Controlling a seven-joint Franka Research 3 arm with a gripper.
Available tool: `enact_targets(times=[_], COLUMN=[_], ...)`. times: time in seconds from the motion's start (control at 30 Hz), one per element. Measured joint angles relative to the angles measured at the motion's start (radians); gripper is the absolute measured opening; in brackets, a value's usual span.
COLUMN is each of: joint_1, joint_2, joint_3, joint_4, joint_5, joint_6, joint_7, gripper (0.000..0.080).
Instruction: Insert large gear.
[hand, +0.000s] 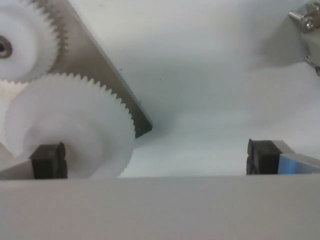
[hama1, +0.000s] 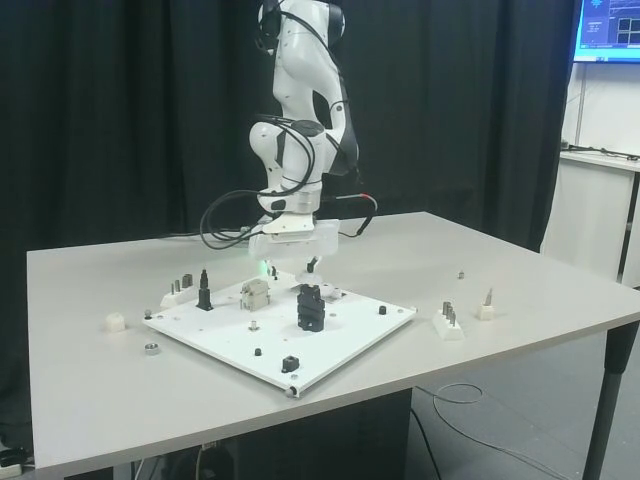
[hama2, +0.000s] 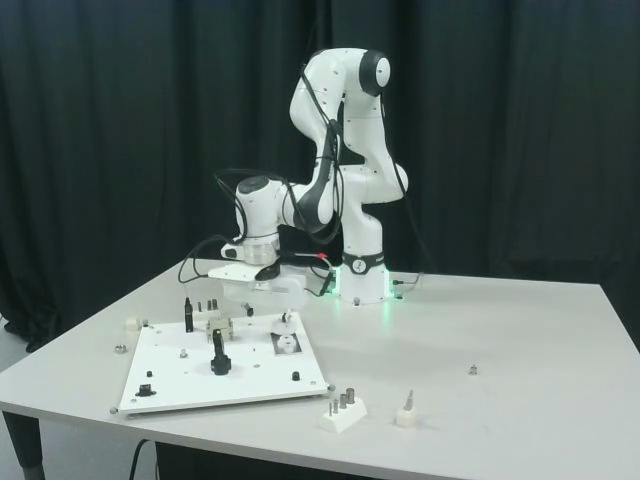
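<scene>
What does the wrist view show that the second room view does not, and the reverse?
Only the wrist view shows gear teeth: the large gear meshing beside a smaller gear on a grey plate, with the gripper open and one fingertip at the large gear. Only the second room view shows the whole arm, the white board and the grey table. Both show the gripper low over the gear plate.

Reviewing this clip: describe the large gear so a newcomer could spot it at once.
Find the white board on the grey table; at its far edge, under the arm's pincer, sits a grey metal plate. The large gear is the bigger toothed white wheel there, meshing with a smaller gear.
</scene>
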Motion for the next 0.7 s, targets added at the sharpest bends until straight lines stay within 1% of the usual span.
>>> enact_targets(times=[0.7], joint_1=[-0.001], joint_2=[0.004], joint_3=[0.0], joint_4=[0.0], joint_5=[0.0], joint_6=[0.019], joint_7=[-0.004], gripper=[0.08])
